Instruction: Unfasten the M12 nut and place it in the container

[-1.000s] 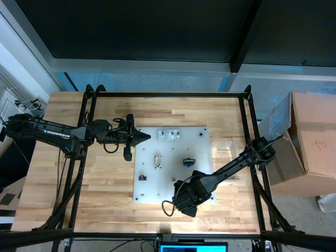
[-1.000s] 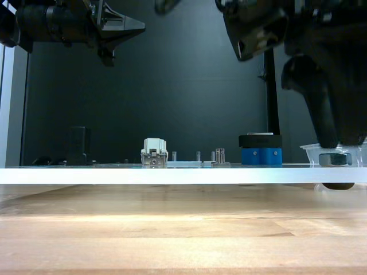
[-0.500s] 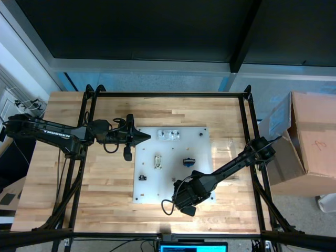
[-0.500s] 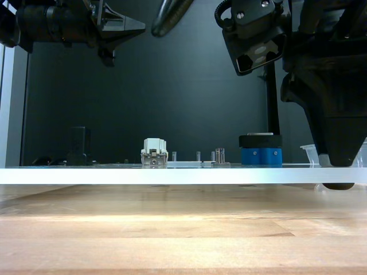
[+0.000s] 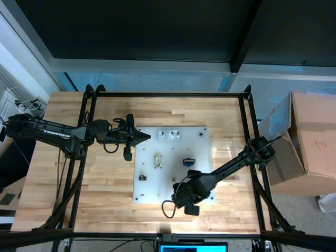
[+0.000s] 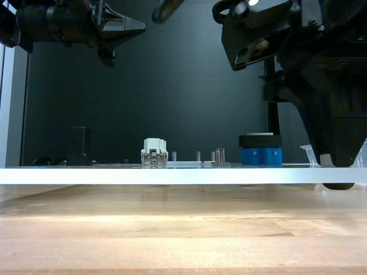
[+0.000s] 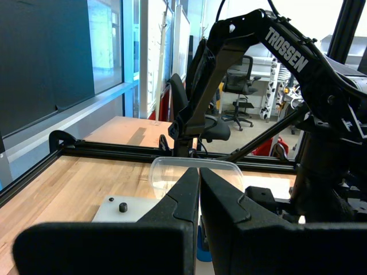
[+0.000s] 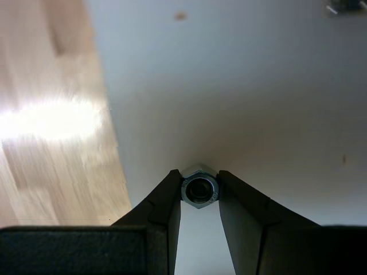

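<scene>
Right gripper [image 5: 190, 195] first: from up high we see it angled down over the near right part of the white board [image 5: 157, 181]. The left gripper [image 5: 146, 137] hangs over the board's far left edge, and the clear container [image 5: 223, 145] sits on the table [image 5: 105, 178] just right of the board. Down low, the right fingertips reach the board top in front of the container and hide the nut. Left wrist cam shows the left fingers [image 7: 178, 200] pressed together. Right wrist cam is the good one: the fingers are clamped on opposite flats of the silver M12 nut [image 8: 199, 189], close above the board. We can't tell if it's on its stud.
</scene>
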